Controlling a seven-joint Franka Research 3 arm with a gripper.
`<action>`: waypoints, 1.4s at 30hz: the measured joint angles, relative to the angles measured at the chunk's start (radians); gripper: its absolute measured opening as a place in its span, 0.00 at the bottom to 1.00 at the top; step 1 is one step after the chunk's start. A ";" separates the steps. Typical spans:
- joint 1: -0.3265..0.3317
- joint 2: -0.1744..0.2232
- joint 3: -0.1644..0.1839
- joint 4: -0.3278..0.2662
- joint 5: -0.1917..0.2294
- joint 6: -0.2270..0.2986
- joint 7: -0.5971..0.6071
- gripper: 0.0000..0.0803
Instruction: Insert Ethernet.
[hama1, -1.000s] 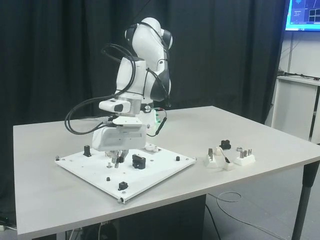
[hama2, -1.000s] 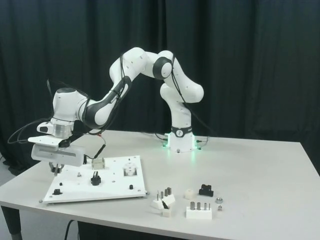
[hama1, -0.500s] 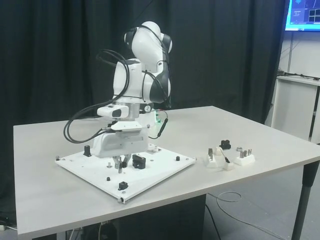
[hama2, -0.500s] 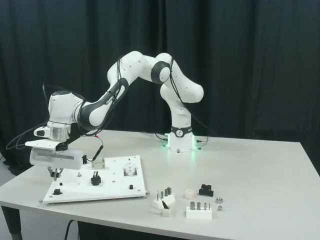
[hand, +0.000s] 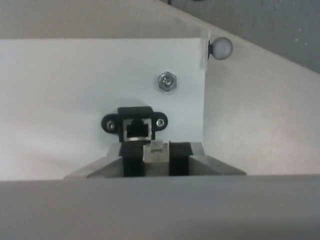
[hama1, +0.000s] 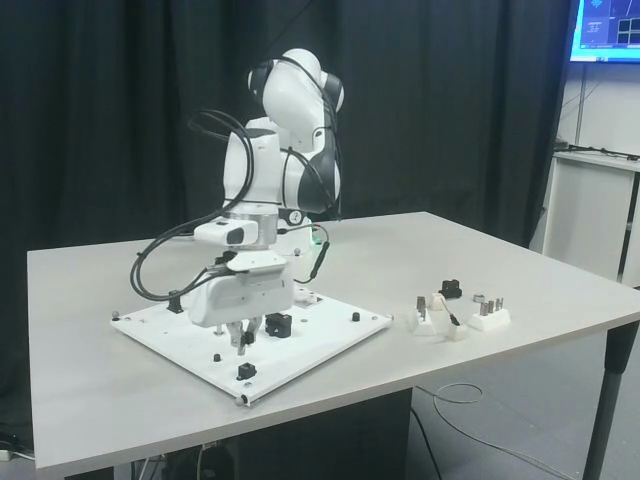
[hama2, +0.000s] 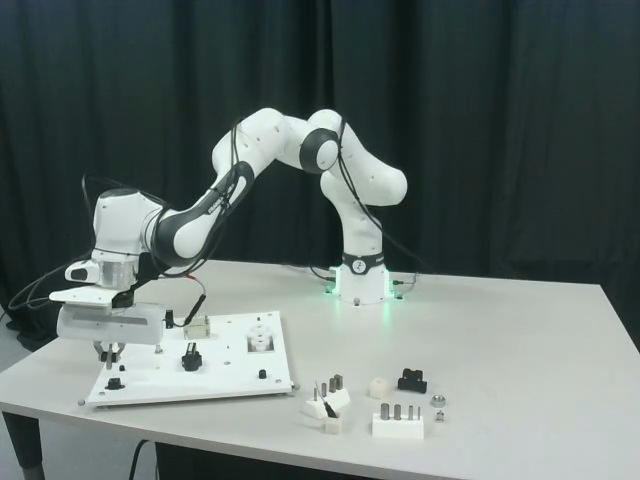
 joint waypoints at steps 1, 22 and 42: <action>-0.001 0.001 0.000 0.001 0.001 0.000 -0.009 0.13; -0.012 0.028 0.000 0.034 0.044 -0.030 -0.052 0.13; -0.016 0.061 0.000 0.078 0.060 -0.059 -0.052 0.13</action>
